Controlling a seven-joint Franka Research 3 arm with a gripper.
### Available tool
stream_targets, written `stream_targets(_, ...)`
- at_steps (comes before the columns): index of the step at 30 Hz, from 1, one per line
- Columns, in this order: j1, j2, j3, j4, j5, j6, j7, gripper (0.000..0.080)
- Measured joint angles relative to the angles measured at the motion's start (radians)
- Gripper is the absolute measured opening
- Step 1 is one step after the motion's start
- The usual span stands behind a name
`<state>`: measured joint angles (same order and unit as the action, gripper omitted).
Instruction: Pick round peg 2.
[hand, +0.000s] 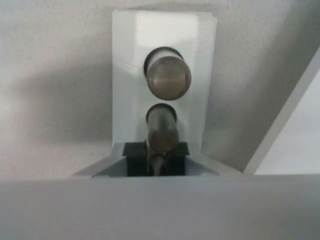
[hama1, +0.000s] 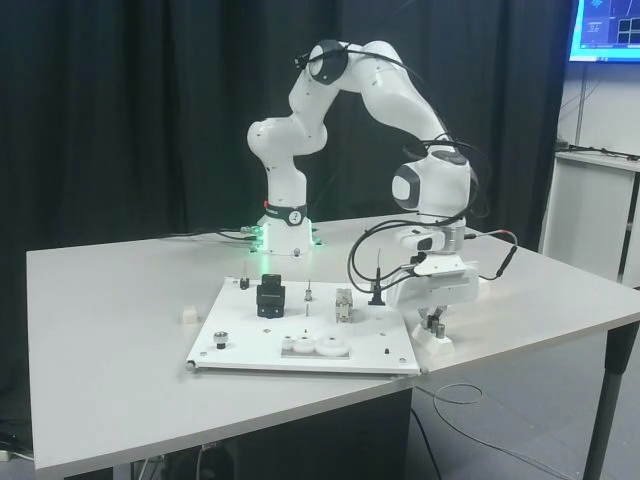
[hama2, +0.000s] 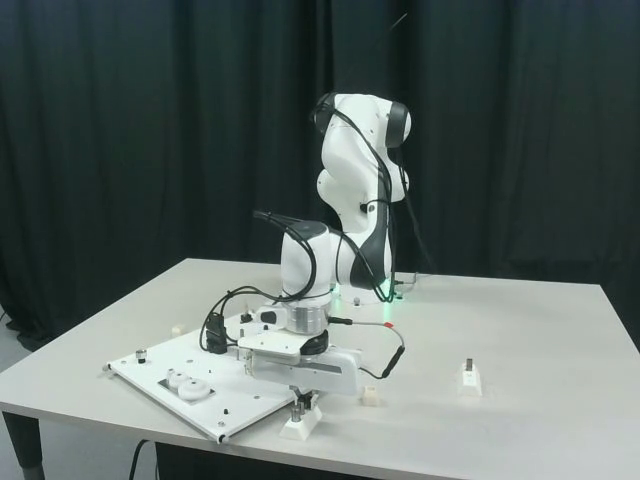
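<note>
Round peg 2 (hand: 161, 127) stands upright in a small white holder block (hand: 125, 75) on the table (hama1: 100, 300), just off the right edge of the white assembly board (hama1: 250, 350). A larger peg (hand: 168, 74) stands just beside it in the same block. Peg's long axis vertical, directly below the gripper (hand: 158, 161). The black fingers (hand: 134, 155) look closed around its shaft, low on the block.

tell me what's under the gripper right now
A small white holder block sits on the grey table, with two round pegs standing in it. The gripper is right at the thinner peg. The block's near end is covered.
</note>
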<state>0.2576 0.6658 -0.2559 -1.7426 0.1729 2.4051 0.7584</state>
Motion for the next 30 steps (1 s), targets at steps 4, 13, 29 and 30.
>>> stream_targets(4,0.0,0.0,0.0,0.007,0.0,-0.005,-0.002,0.0075)
stream_targets(13,-0.005,-0.001,-0.003,0.067,-0.001,-0.085,-0.005,0.0075)
stream_targets(29,-0.022,-0.002,-0.015,0.172,-0.002,-0.25,-0.003,0.0074)
stream_targets(30,-0.023,-0.002,-0.015,0.175,-0.002,-0.254,-0.002,0.0074)
